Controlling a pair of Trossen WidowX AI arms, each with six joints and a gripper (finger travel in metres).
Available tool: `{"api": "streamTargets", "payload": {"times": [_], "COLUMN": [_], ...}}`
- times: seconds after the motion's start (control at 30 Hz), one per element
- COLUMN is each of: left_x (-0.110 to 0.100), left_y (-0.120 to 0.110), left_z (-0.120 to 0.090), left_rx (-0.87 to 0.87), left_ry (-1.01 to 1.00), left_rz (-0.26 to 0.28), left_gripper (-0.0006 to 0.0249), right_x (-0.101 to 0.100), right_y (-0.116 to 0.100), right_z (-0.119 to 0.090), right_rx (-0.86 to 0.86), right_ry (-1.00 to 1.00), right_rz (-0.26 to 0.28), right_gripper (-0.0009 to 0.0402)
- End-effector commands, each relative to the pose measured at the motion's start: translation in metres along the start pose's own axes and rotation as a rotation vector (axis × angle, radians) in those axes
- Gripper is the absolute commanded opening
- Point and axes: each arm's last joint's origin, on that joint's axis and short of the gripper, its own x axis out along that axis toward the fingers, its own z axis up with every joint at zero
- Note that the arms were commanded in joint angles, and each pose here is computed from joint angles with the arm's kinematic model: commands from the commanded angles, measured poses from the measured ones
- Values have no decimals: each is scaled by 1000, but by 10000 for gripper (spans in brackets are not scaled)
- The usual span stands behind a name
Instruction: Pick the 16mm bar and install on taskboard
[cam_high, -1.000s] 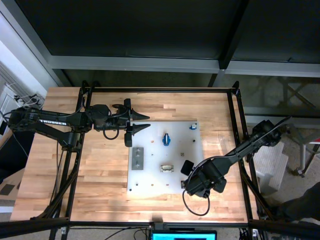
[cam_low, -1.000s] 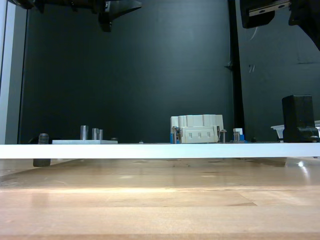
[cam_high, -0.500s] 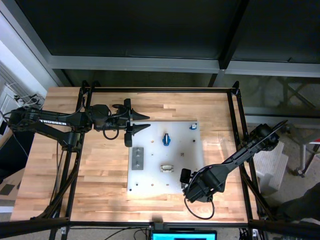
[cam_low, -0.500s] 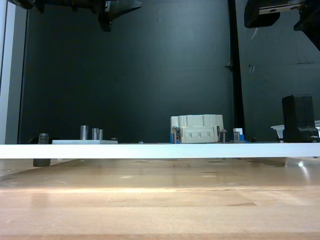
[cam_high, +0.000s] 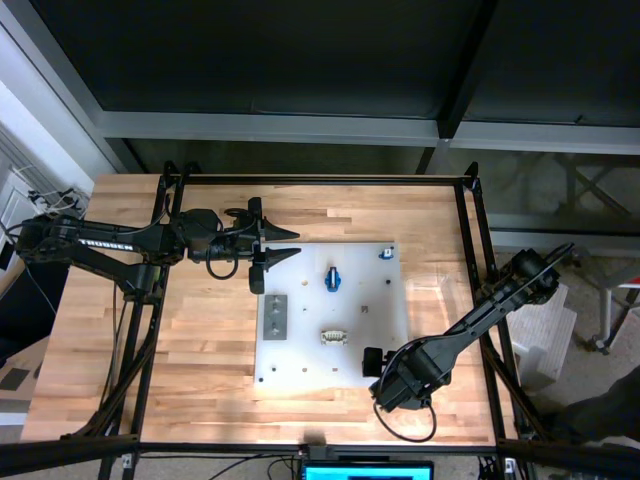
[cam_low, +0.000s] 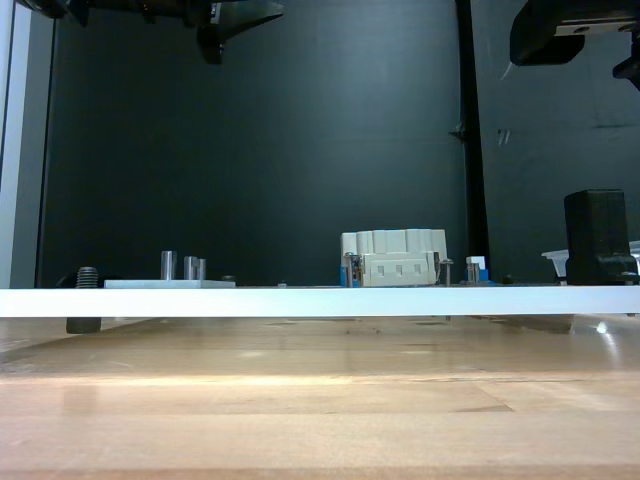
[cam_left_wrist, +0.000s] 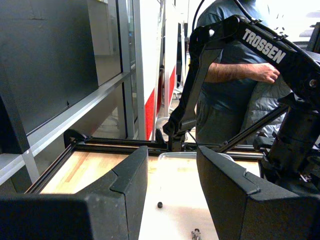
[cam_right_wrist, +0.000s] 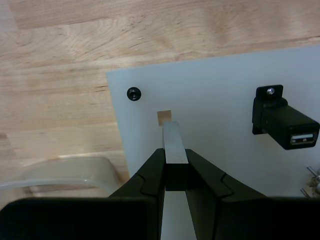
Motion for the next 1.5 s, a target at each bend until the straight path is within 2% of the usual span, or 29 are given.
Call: {"api": "streamTargets", "payload": {"times": [0.03,0.73,1.5], "left_x": [0,0,0], "left_y": [0,0,0], "left_z": [0,0,0], "left_rx": [0,0,0], "left_ry": [-1,-1,-1], "left_rz": [0,0,0], "left_gripper": [131,131,131], "right_x": [1,11,18], "right_y": [0,3,4], "right_z": [1,0,0], "right_rx": [-5,-91,-100], "right_ry": [-6,-3,-3], "right_rz": [-5,-1,-1], "right_gripper": [4,4,4]}}
